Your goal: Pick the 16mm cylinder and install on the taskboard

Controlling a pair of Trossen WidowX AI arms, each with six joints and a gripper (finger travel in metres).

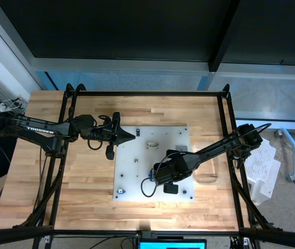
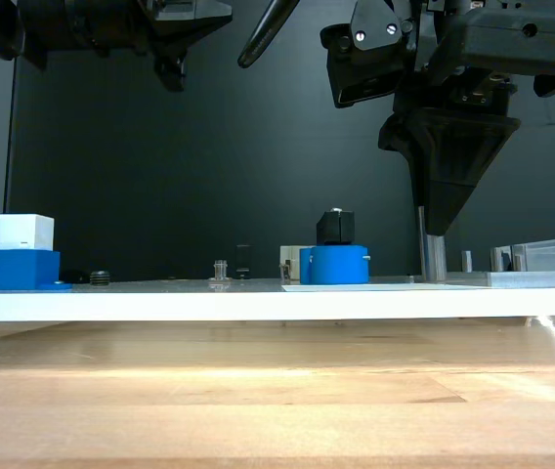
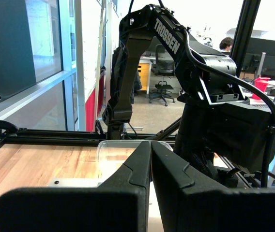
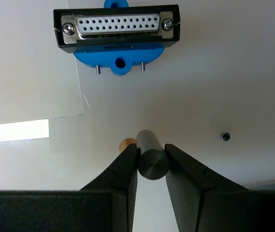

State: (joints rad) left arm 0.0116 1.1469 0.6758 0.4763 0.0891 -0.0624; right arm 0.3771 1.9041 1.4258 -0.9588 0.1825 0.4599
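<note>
Clear tray on counter, just right of taskboard; contents not discernible. Right gripper clamped on 16mm cylinder, upright over the board near blue connector. Left gripper fingers together, raised at board's left edge.

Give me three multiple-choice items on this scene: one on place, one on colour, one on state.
1. Where is the cylinder? A. in the tray B. between the right gripper's fingers, over the taskboard C. on the wood
2. The connector mount beside it is: A. red B. green C. blue
3. The left gripper, raised over the taskboard's left edge, is: A. shut, empty B. wide open C. holding the cylinder
Answers: 1 B, fingers clamp it; 2 C, blue plastic around the socket; 3 A, fingers meet, nothing between.
</note>
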